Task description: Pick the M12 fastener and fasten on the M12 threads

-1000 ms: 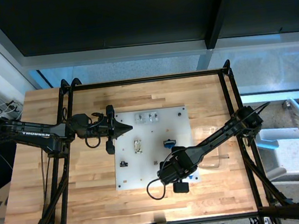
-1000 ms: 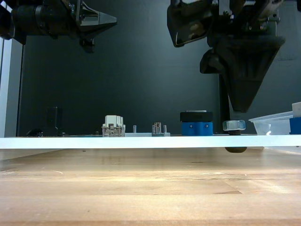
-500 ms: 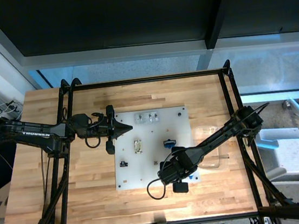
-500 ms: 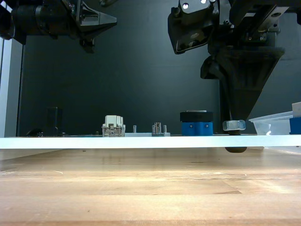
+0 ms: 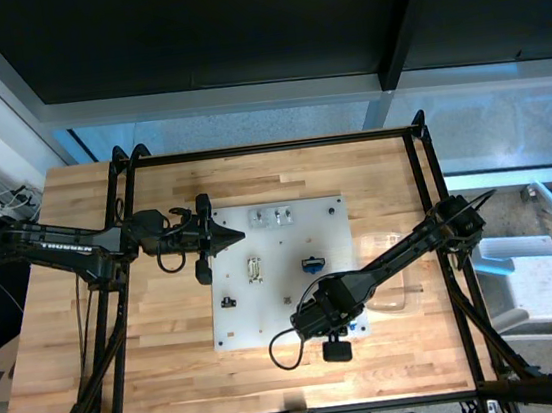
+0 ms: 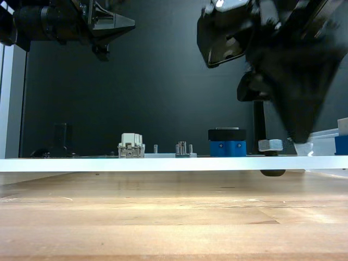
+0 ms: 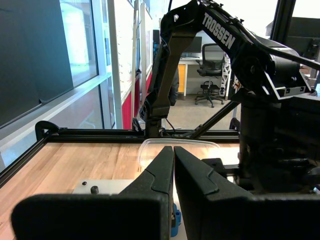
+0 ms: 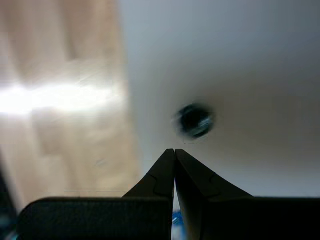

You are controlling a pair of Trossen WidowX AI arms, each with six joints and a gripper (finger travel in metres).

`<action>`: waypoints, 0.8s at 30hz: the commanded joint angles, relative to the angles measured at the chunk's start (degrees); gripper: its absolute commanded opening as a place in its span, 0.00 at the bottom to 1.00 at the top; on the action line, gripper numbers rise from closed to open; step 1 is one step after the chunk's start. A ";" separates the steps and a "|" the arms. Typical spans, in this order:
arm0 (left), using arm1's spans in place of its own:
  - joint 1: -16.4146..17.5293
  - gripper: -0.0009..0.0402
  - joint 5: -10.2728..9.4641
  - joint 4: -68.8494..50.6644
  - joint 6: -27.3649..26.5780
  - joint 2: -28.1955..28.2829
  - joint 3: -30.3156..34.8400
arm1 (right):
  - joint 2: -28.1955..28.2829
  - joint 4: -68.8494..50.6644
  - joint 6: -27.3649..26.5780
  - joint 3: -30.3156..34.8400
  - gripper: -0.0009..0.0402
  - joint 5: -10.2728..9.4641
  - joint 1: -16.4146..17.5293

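The silver M12 nut (image 6: 270,145) sits low on the white board (image 6: 109,163) near its right edge, seemingly on its stud, with no ribs showing beneath it. In the right wrist view it is a blurred dark round spot (image 8: 195,120) on the white board (image 8: 240,60), just beyond my right gripper (image 8: 174,150), which is shut with nothing between its fingers. That right gripper (image 6: 302,138) hangs just right of the nut, apart from it. In the high view the right arm (image 5: 336,328) hides the nut. My left gripper (image 7: 173,148) is shut and empty, parked high over the board's far left (image 5: 234,237).
A blue connector block with a black cap (image 6: 227,142) stands left of the nut. A clear tray (image 6: 321,142) lies off the board's right edge (image 5: 400,297). A grey connector (image 6: 131,145) and small silver posts (image 6: 182,148) stand mid-board.
The right gripper dipped down beside the nut, then swung right and toward the near edge, blurred in motion. The nut stayed in place. The left arm has not moved.
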 commanded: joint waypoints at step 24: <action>0.02 0.02 0.00 0.00 0.00 0.00 0.02 | -0.24 1.55 -2.43 -0.09 0.02 10.71 -1.53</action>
